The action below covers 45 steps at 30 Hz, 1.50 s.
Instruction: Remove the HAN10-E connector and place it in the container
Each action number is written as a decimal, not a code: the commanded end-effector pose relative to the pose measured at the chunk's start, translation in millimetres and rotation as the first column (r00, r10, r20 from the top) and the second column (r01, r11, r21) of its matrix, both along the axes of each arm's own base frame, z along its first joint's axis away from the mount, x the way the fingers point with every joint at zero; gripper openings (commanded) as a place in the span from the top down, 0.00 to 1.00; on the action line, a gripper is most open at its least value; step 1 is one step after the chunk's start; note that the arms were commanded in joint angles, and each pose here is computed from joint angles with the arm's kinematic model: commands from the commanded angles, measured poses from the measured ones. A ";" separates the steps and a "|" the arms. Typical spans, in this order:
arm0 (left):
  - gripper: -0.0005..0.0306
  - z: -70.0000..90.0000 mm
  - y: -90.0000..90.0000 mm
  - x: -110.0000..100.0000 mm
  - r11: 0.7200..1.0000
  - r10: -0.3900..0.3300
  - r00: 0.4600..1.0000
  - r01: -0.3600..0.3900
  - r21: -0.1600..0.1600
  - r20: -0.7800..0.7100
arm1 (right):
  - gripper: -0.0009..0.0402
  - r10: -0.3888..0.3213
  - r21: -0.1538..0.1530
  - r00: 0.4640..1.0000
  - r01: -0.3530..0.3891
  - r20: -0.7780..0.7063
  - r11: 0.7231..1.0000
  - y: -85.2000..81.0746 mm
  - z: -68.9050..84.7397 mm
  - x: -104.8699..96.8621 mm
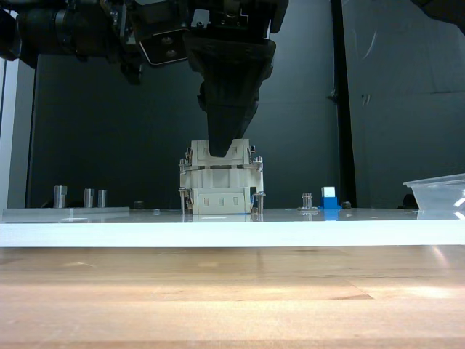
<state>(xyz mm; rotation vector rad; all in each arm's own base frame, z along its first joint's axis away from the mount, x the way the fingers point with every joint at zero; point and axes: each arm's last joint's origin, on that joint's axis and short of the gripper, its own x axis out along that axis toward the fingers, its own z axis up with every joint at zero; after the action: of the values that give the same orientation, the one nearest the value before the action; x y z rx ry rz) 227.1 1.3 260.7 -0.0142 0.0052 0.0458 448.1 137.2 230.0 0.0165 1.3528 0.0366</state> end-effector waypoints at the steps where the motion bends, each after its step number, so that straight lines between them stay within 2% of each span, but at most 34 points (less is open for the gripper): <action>1: 0.98 0.0 0.1 0.1 1.000 0.000 1.000 0.000 0.000 0.000 | 0.36 0.003 0.004 1.000 -0.003 0.000 1.000 0.3 -0.8 -0.1; 11: 0.98 0.0 0.1 0.0 1.000 0.000 1.000 0.000 0.000 0.000 | 0.45 0.004 0.003 1.000 -0.004 0.000 1.000 0.1 -2.3 0.0; 22: 0.98 0.0 0.1 0.0 1.000 0.000 1.000 0.000 0.000 0.000 | 0.69 0.002 0.005 1.000 -0.002 0.000 1.000 0.3 -1.9 -0.1; 27: 0.98 0.0 0.1 0.0 1.000 0.000 1.000 0.000 0.000 0.000 | 0.78 0.005 0.022 1.000 -0.005 -0.004 1.000 0.6 -1.6 -0.3; 30: 0.98 0.0 0.0 0.1 1.000 0.000 1.000 0.000 0.000 0.000 | 0.82 0.006 0.022 1.000 -0.006 -0.004 1.000 0.8 -1.6 -0.3; 38: 0.98 0.0 0.1 0.0 1.000 0.000 1.000 0.000 0.000 0.000 | 0.88 0.007 0.024 1.000 -0.007 0.004 1.000 0.7 2.5 -1.6; 45: 0.98 0.0 0.1 0.1 1.000 0.000 1.000 0.000 0.000 0.000 | 0.89 0.009 0.024 1.000 -0.009 0.007 1.000 -0.1 10.5 -5.5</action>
<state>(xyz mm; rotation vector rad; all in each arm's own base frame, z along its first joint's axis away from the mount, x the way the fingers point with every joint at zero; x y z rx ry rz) 227.1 1.3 260.7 -0.0138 0.0052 0.0458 443.5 137.2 239.2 0.0303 1.3422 0.0620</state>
